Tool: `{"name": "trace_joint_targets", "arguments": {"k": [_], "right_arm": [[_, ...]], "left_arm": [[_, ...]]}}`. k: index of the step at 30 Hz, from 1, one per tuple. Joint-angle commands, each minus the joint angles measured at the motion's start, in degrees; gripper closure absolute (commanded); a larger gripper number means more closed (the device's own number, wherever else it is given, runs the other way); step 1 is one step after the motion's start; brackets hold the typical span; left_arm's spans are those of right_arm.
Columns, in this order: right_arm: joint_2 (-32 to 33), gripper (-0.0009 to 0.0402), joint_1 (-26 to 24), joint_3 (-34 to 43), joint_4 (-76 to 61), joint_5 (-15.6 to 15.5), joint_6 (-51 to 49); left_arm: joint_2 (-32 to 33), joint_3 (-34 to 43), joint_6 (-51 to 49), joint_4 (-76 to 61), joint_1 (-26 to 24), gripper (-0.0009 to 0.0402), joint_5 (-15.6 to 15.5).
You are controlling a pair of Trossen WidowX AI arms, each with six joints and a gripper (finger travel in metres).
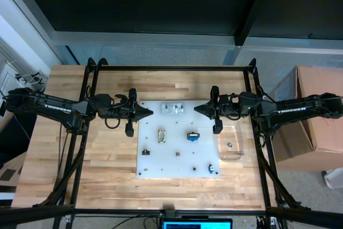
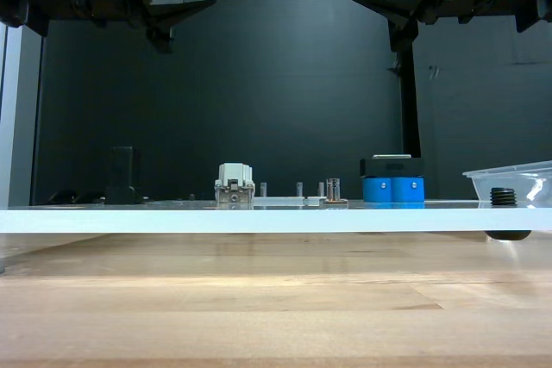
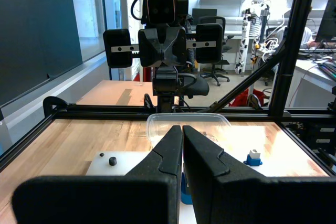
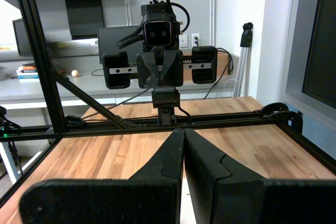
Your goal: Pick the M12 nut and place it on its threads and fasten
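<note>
Looks down on a wooden counter (image 1: 107, 148) inside a black frame (image 1: 171, 68), with a white board (image 1: 161, 164) at its middle. Finds the left hand (image 1: 150, 112) raised high over the board's left edge, pointing inward, clenched tip to tip on nothing. Finds the right hand (image 1: 195, 109) at the same height over the board's far right part, pointing back at the left one, likewise clenched and holding nothing. Leaves the two tips well apart.

Places the M12 nut (image 1: 229, 145) lying free on the floor of a clear tray (image 1: 230, 158), just beside the board's right edge and walled in all round. Puts the tray's far end almost under the right hand's body. Shows the stud (image 2: 503, 196) bare, ribs in plain sight, upright near the board's near right edge, in front of the tray in the level view.

Scatters other parts across the board: a white connector block (image 1: 161, 135) left of centre, a blue block (image 1: 193, 136) with a black top right of centre, a silver post (image 1: 177, 154) nearer the front, a small black piece (image 1: 146, 152) toward the left edge. Sets a small blue piece (image 1: 213, 169) at the near right corner, between the stud and the tray's near end. Puts a cardboard box (image 1: 316, 111) off the counter to the right, beyond the right arm.
</note>
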Motion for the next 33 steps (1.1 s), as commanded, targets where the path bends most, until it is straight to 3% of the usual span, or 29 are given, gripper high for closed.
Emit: {"name": "trace_joint_targets", "arguments": {"k": [1, 16, 20, 22, 26, 30, 33], "right_arm": [[-0.02, 0.0393, 0.02, 0.04, 0.02, 0.26, -0.13], [0.0, 0.0393, 0.02, 0.09, 0.07, 0.24, 0.11], [-0.2, 0.0393, 0.11, 0.72, -0.04, -3.26, -0.13], [-0.2, 0.0393, 0.17, 1.44, -1.14, -3.3, -0.48], [-0.2, 0.0393, 0.37, 5.18, -13.51, -4.63, -5.01], [0.2, 0.0393, 1.68, 11.17, -34.58, -7.17, -11.76], [1.4, 0.0393, 3.72, 15.8, -50.58, -7.1, -17.38]], "left_arm": [[0.0, 0.0, 0.02, 0.0, 0.0, 0.0393, 0.0], [0.0, 0.0, 0.02, 0.0, 0.02, 0.0393, 0.0], [0.0, 0.0, 0.02, 0.0, 0.02, 0.0393, 0.0], [0.0, 0.0, 0.02, 0.0, 0.0, 0.0393, 0.0], [0.0, 0.0, 0.02, 0.0, 0.02, 0.0393, 0.0], [0.0, 0.0, 0.02, 0.0, 0.0, 0.0393, 0.0], [0.0, 0.0, 0.02, 0.0, 0.02, 0.0393, 0.0]]}}
